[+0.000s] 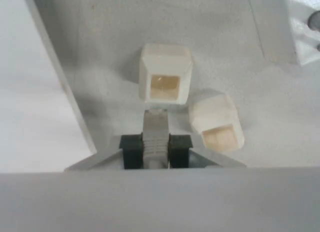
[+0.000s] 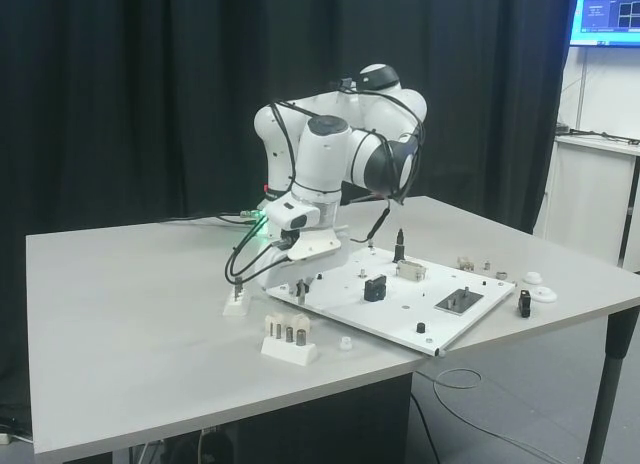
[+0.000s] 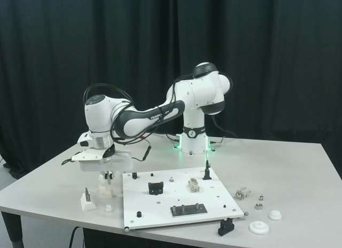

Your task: Insert Ethernet.

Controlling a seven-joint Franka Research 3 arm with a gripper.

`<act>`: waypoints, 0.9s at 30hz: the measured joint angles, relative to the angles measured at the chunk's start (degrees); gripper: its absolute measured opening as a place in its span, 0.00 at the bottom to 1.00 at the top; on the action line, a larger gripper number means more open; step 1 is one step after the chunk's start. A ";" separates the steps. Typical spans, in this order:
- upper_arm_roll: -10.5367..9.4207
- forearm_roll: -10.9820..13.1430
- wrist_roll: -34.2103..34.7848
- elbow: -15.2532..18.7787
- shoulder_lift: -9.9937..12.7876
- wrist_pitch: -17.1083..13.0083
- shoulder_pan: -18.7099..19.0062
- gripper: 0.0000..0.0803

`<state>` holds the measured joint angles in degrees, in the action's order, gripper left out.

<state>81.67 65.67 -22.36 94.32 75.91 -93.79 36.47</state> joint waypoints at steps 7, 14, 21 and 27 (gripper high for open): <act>0.73 -0.07 0.01 -0.38 -0.03 1.01 0.00 0.13; 0.83 -0.08 0.31 -0.55 -0.03 1.14 0.00 0.13; 0.86 -0.09 0.93 -0.62 -0.03 1.22 0.00 0.13; 0.86 -0.09 0.98 -0.68 -0.04 1.27 0.01 0.13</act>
<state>82.53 65.58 -21.38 93.65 75.87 -92.52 36.48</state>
